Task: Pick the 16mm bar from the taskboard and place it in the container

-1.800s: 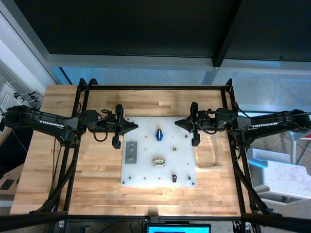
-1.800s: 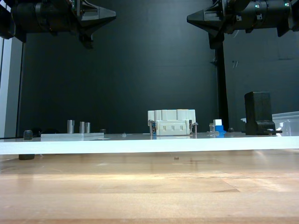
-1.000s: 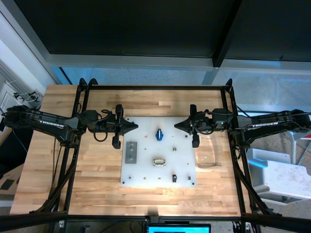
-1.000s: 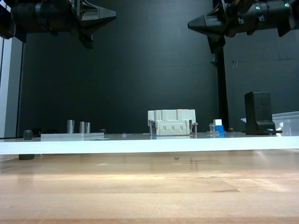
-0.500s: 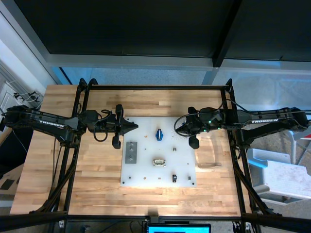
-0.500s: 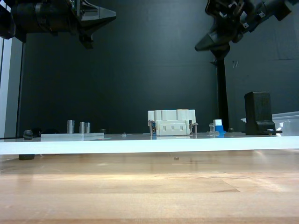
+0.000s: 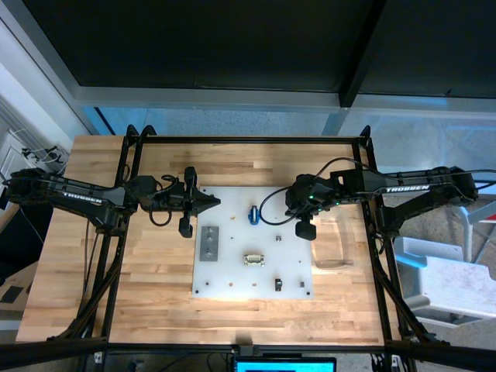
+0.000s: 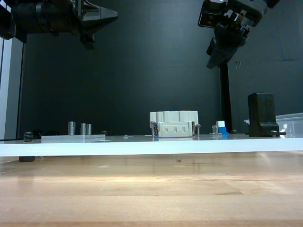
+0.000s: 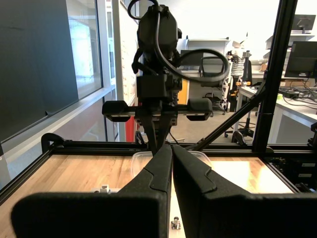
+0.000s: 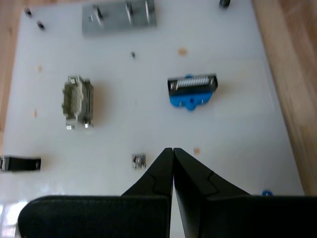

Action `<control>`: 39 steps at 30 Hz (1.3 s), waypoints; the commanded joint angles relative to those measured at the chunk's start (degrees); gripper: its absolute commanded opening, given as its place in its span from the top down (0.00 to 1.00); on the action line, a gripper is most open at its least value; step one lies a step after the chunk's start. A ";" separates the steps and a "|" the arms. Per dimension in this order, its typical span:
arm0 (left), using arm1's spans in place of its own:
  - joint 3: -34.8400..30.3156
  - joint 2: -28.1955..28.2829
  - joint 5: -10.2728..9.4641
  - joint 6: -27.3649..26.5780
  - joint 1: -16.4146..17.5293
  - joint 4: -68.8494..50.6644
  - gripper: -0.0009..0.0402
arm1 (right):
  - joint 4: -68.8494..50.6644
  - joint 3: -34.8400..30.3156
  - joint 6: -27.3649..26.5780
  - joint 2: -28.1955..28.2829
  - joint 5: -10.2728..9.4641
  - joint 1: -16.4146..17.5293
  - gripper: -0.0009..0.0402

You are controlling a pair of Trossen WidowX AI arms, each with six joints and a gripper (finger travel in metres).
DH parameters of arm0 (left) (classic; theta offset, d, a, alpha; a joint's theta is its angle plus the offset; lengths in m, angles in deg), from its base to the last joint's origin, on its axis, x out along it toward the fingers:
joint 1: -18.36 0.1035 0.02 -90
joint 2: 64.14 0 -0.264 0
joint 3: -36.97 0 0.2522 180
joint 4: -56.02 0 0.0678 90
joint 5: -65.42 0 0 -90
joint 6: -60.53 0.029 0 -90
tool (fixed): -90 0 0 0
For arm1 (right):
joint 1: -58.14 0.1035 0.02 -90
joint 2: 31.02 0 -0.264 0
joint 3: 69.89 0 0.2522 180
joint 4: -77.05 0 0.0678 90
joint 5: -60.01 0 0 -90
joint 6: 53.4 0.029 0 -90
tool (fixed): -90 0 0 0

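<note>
**Over the taskboard (image 7: pixel 232 271), grippers pressed together**

We see the right gripper (image 10: pixel 173 148) tilted down above the board's far right, the left gripper (image 9: pixel 172 146) level over its far left corner. Bars (image 8: pixel 83 128) stand in the grey block (image 7: pixel 209 242); the container (image 7: pixel 333 248) sits beside the board's right edge.

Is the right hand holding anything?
No: right hand, shut and empty, hangs over the taskboard; left hand, also shut, hovers at its left edge.

The left arm (image 7: pixel 74 196) and right arm (image 7: pixel 418 184) are matte black with white TROSSEN lettering. Their ends carry the left claw (image 9: pixel 171 146) and right claw (image 10: pixel 173 149), tapered black fingers (image 9: pixel 158 171) pressed together (wedge-like); black cables (image 9: pixel 204 50) loop behind each claw.
</note>
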 commanded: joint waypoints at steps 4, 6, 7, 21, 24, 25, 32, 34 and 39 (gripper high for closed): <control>0.00 0.00 0.02 0.02 0.02 0.00 0.98 | -7.10 -4.02 0.07 3.72 -0.04 0.63 0.98; 0.00 0.00 0.02 0.02 0.00 0.00 0.98 | -9.09 -5.31 0.04 4.81 -0.04 0.83 0.98; 0.00 0.00 0.02 0.02 0.02 0.00 0.98 | -10.16 -5.97 0.04 5.18 -0.04 0.96 0.98; 0.00 0.00 0.02 0.02 0.02 0.00 0.98 | -19.39 -9.16 2.49 8.41 0.00 4.61 0.98; 0.00 0.00 0.02 0.02 0.00 0.00 0.98 | -20.90 -9.16 3.67 8.41 0.02 5.73 0.98; 0.00 0.00 0.02 0.02 0.02 0.00 0.98 | -21.27 -9.16 4.44 8.41 0.02 6.08 0.98; 0.00 0.00 0.02 0.02 0.02 0.00 0.98 | -21.55 -9.16 7.61 8.41 0.09 9.38 0.98; 0.00 0.00 0.02 0.02 0.00 0.00 0.98 | -21.57 -9.16 8.83 8.39 0.11 10.60 0.98; 0.00 0.00 0.02 0.02 0.00 0.00 0.98 | -22.05 -9.14 11.58 8.41 0.39 13.44 0.98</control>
